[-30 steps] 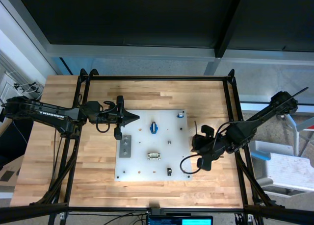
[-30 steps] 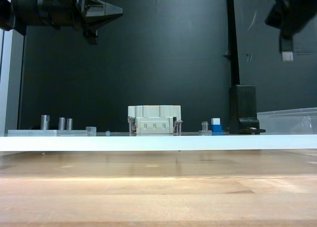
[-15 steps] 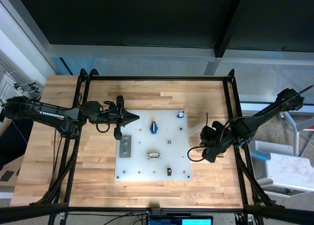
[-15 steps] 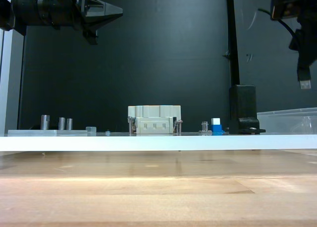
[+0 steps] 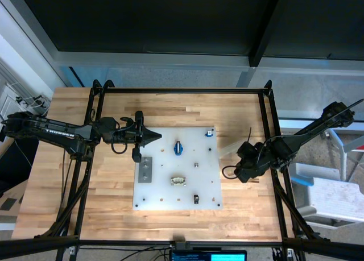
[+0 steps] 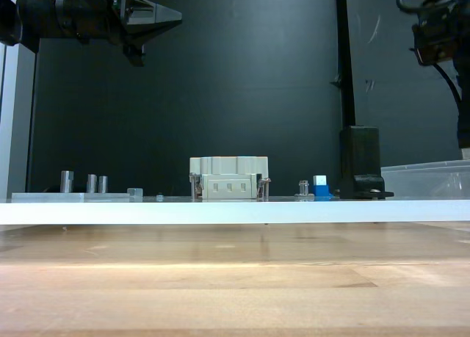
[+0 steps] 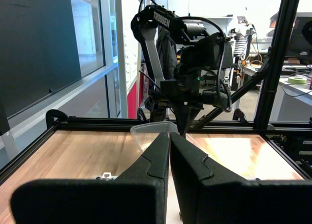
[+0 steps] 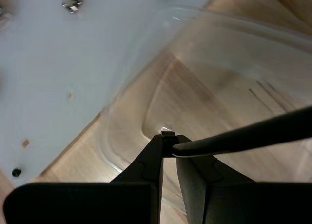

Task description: Remove the USB connector from the USB hub and place in the container

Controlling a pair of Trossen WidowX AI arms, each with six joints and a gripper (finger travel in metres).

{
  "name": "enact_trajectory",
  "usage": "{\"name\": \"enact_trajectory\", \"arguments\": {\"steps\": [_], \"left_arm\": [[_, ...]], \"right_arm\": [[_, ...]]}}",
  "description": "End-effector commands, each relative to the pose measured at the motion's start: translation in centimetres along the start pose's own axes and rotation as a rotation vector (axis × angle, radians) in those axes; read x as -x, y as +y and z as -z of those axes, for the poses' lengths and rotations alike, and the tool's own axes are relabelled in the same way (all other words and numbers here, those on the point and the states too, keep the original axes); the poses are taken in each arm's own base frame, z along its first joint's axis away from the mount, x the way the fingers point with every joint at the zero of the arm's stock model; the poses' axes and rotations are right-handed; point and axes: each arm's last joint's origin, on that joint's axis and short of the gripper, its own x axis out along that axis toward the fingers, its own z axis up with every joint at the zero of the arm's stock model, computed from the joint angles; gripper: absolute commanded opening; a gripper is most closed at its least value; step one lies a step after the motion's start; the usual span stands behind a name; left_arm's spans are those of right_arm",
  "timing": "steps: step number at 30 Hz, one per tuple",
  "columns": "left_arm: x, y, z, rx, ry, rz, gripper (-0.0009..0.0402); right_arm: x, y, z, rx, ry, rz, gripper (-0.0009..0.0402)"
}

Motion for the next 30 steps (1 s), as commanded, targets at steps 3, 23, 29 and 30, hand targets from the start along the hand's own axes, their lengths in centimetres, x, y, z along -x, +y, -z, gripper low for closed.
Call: {"name": "enact_trajectory", "arguments": {"steps": [3,23,29,30], "left_arm": [[-0.01,0.00,0.00,0.000,0.000,0.000,0.0001],[0.00,0.00,0.00,0.000,0.000,0.000,0.0001],[-0.01,0.00,0.01,0.000,0.000,0.000,0.0001],[-0.01,0.01,0.01,0.000,0.000,0.000,0.0001]], "right_arm": [[-0.45,-0.40,0.28,-0.072,0.005,0.016,0.0000],[-0.58,-0.47,0.37,-0.053,0.014,0.023,0.0055],[-0.58,-0.47,0.36,-0.058,0.011,0.023,0.0109],[-0.58,-0.47,0.36,-0.058,0.011,0.023,0.0117]]}}
